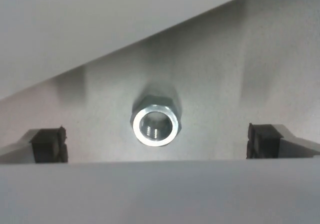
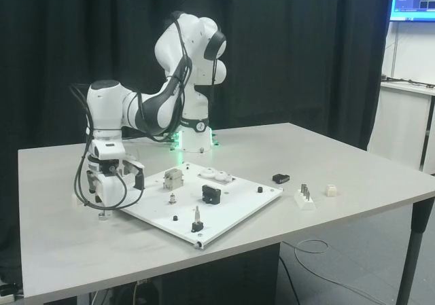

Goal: Pick bolt 4.

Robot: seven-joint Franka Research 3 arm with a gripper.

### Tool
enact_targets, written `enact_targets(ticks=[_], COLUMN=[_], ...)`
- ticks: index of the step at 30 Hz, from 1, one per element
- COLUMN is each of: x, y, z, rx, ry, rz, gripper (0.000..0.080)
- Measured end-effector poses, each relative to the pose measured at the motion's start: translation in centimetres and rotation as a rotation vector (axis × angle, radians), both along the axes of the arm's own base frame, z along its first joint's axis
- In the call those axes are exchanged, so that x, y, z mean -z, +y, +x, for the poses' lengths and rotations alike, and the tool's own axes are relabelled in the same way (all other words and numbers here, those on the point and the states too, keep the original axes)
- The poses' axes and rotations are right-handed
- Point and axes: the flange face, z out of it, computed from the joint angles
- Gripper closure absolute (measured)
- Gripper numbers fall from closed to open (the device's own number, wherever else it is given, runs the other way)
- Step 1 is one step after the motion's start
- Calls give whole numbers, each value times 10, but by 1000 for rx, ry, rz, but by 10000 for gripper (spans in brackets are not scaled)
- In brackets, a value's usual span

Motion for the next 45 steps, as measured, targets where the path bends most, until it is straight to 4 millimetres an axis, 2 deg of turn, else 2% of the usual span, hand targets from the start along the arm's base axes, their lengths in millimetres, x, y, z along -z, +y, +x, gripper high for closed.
enact_targets(ticks=[30, 45], x=[25, 28], y=[3, 1], z=[-2, -3], rx=[-2, 0], ry=[-14, -13], rz=[-13, -19], gripper=[3, 3])
